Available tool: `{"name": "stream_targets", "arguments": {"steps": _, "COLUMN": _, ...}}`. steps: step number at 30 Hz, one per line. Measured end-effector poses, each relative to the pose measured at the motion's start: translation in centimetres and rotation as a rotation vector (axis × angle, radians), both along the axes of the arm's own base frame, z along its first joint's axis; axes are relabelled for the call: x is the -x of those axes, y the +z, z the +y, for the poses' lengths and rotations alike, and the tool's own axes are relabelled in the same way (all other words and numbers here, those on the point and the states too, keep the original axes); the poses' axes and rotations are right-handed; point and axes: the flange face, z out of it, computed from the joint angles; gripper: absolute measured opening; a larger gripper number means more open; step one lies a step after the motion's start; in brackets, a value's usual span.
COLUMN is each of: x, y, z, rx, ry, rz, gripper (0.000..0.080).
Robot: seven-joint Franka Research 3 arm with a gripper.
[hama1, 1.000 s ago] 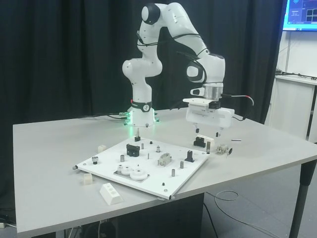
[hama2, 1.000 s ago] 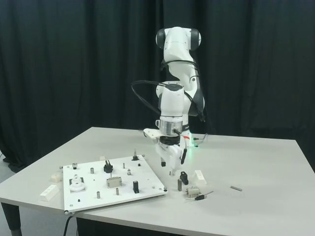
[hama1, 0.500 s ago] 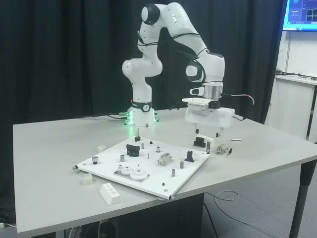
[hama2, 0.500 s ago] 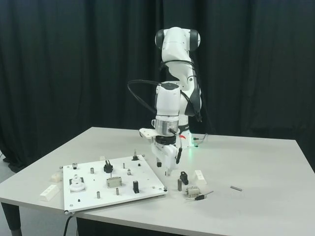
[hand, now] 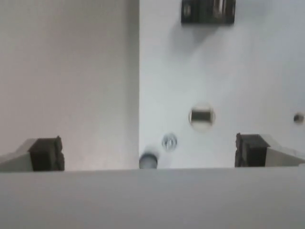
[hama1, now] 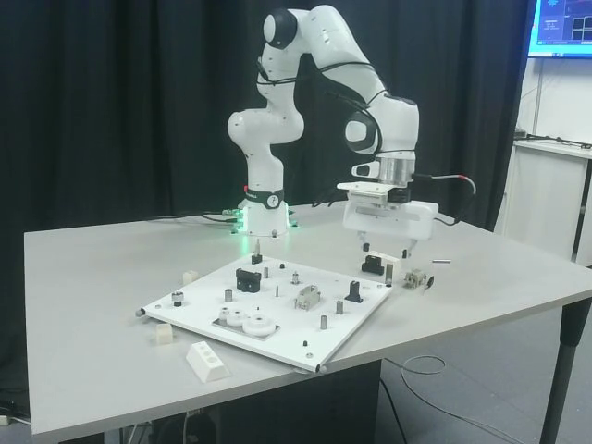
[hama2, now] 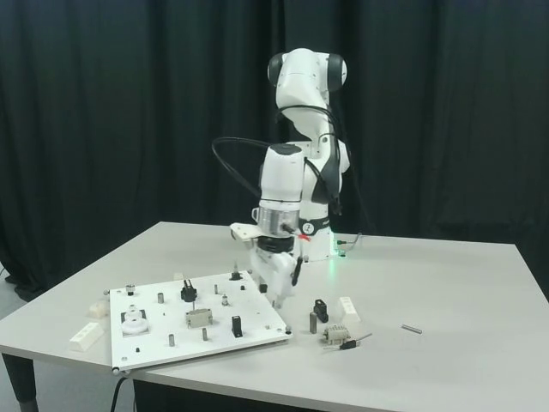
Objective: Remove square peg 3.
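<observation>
The white board (hama1: 363, 311) in the lower middle of the first room view serves as the holder. On it are seated white gears (hama1: 251, 322), a black bracket (hama1: 247, 278), a grey metal fitting (hama1: 307, 297) and several short upright pegs. Square peg 3 cannot be singled out among these pegs from either room view, and no number or label can be read on the board.

Just off the board's right corner, a black clamp (hama1: 373, 264), a small connector (hama1: 416, 277) and a loose grey pin (hama1: 440, 261) are seen on the grey table (hama1: 92, 277). A white block with two holes (hama1: 206, 360) lies at the lower left. The holes appear unfilled.

A screen (hama1: 562, 28) is caught in the upper right corner of the first room view only. Its writing is too small to be read. Green light (hama1: 245, 222) is shown at the arm's base.

The gripper (hama1: 384, 248) is held above the board's right edge, and its fingers are spread wide with nothing held. That spread is shown plainly only in the wrist view, where the gripper (hand: 147, 152) is seen over the seam between board (hand: 248, 71) and table. There a small dark rectangular piece (hand: 201, 116) sits in a round recess of the board, between the fingertips but untouched. Whether it is square peg 3 cannot be told.
</observation>
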Motion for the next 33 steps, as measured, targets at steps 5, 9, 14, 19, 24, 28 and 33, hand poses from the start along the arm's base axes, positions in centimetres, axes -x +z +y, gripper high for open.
{"name": "stream_targets", "arguments": {"steps": 5, "x": -1.3, "y": 0.2, "z": -1.8, "rx": 0.016, "ry": -0.005, "rz": -0.014, "gripper": 0.0800}}
{"name": "stream_targets", "arguments": {"steps": 9, "x": -2.4, "y": 0.3, "z": -3.5, "rx": 0.026, "ry": -0.006, "rz": -0.025, "gripper": 0.0800}}
{"name": "stream_targets", "arguments": {"steps": 14, "x": -3.7, "y": 0.4, "z": -5.7, "rx": 0.037, "ry": -0.004, "rz": -0.035, "gripper": 0.0800}}
{"name": "stream_targets", "arguments": {"steps": 19, "x": -4.7, "y": 0.3, "z": -7.9, "rx": 0.051, "ry": 0.026, "rz": -0.037, "gripper": 0.0800}}
{"name": "stream_targets", "arguments": {"steps": 24, "x": -5.1, "y": -0.1, "z": -9.9, "rx": 0.064, "ry": 0.062, "rz": -0.025, "gripper": 0.0800}}
{"name": "stream_targets", "arguments": {"steps": 28, "x": -5.1, "y": -0.7, "z": -11.3, "rx": 0.068, "ry": 0.070, "rz": -0.013, "gripper": 0.0800}}
{"name": "stream_targets", "arguments": {"steps": 33, "x": -5.0, "y": -1.7, "z": -12.7, "rx": 0.068, "ry": 0.063, "rz": 0.002, "gripper": 0.0800}}
